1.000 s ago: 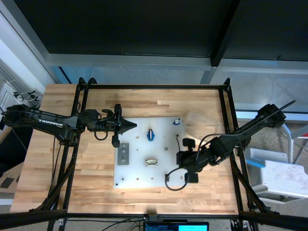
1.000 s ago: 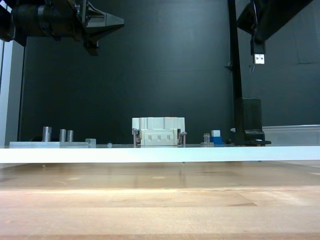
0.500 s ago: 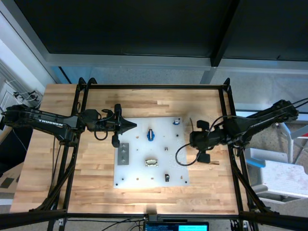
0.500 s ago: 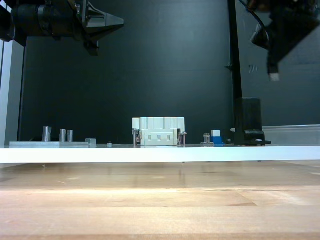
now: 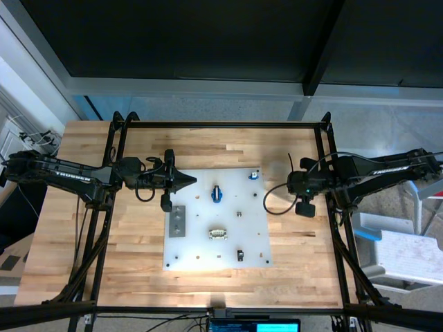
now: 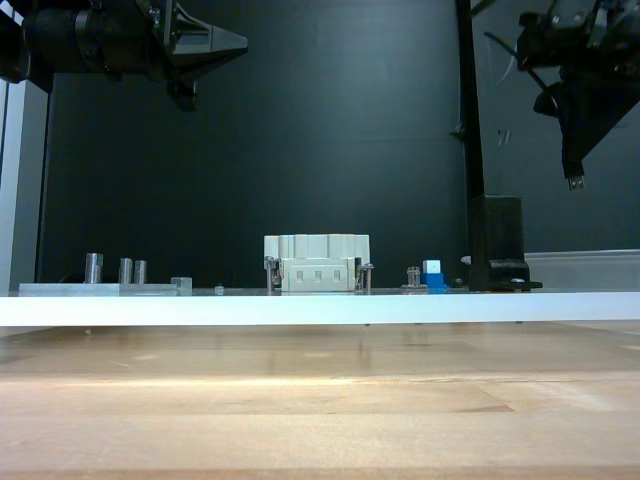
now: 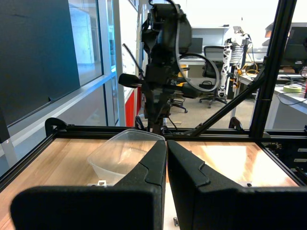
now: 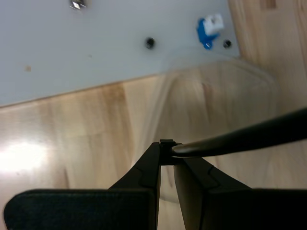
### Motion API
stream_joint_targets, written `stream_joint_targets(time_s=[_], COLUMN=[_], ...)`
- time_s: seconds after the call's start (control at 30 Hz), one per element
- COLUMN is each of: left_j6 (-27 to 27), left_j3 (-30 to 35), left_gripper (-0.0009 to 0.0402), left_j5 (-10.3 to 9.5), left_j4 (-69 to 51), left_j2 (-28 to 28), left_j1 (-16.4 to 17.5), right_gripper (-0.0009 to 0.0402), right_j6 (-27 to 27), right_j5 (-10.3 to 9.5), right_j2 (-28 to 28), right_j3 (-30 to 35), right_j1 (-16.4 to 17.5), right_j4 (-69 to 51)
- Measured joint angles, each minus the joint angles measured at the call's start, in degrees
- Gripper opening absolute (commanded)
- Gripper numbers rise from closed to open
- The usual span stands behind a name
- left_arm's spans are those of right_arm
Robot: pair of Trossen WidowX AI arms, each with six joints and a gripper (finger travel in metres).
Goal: Remove the USB connector from the USB hub and place in the container
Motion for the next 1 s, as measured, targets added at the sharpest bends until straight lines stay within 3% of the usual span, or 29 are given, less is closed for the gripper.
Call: stream_joint_targets(time_s=[0.13,0.27,0.57,0.83,1.0], left_j6=[0.0,0.0,0.0,0.0,0.0], left_j3=[0.0,0.0,0.0,0.0,0.0], left_gripper=[0.0001,0.0001,0.0001,0.0001,0.0001], left_j5=[0.00,0.00,0.00,0.00,0.02], left_j4=[0.0,0.0,0.0,0.0,0.0], left_j2=[0.0,0.0,0.0,0.0,0.0], left_j1=[0.0,0.0,0.0,0.0,0.0], right_gripper=[0.0000,0.0000,0.0000,0.0000,0.0000], right_j6=[-1.2,-2.1,-2.1,-1.0,-0.9], right_j5=[-0.79,-5.97,-5.99,-6.14,-7.28], right_j2=[0.0,0.1,2.3,3.7,4.4], right_j3=[-1.2,-2.0,-2.6,-2.7,-3.0], right_j1=[-5.2,-10.2,-15.4,-15.7,-15.7], right_j4=[-0.5,-0.5,-4.9,-8.9,-9.6])
